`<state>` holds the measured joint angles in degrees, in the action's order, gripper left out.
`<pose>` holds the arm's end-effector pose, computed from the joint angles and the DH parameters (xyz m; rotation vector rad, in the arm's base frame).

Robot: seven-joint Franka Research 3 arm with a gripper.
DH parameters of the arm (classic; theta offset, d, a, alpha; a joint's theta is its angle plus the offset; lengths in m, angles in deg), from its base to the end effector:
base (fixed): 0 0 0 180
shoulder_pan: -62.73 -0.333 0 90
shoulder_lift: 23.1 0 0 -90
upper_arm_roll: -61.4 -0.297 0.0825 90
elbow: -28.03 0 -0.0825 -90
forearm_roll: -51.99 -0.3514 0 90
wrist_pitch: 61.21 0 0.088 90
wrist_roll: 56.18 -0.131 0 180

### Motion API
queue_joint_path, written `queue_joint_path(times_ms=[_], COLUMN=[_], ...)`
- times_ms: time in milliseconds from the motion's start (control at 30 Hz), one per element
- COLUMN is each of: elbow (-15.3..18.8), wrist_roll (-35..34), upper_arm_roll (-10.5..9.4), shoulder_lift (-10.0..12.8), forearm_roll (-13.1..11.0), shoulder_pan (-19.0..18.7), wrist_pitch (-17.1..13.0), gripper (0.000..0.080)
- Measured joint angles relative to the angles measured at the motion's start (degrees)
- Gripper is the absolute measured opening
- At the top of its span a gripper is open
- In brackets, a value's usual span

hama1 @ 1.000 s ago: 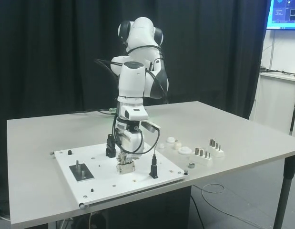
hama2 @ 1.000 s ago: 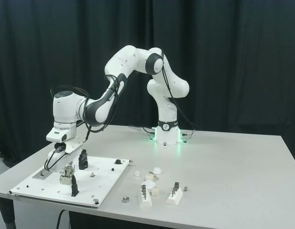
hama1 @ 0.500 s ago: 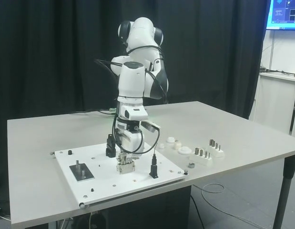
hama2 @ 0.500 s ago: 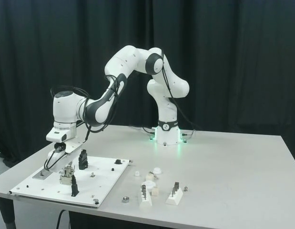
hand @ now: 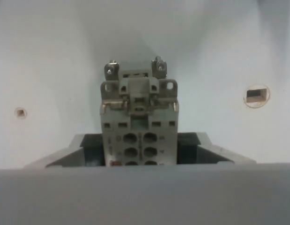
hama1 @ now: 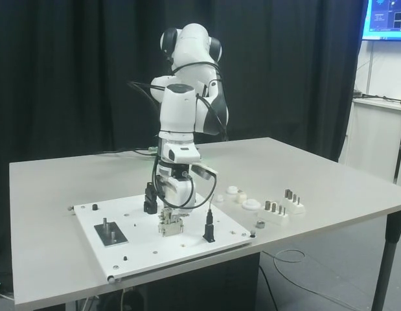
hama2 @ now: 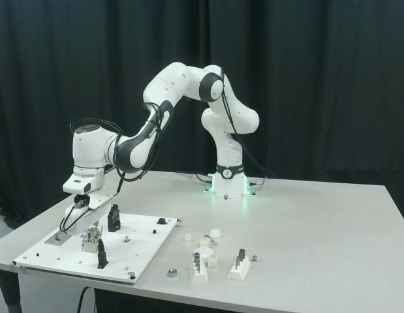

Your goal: Insert waterproof.

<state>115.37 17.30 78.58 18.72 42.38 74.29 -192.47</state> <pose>0.6126 -0.2948 0.2302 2.8306 1.1203 -0.0096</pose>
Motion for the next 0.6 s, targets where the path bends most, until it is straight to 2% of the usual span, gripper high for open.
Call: queue_joint_path(times_ms=[600], elbow=[2.1], wrist_roll=[1.7], upper_arm_roll=[0.00], shoulder_lift=[-0.7], forearm_roll=[-0.1], shoulder_pan=[-0.2], wrist_pitch=[-2.5], gripper=[0.0313])
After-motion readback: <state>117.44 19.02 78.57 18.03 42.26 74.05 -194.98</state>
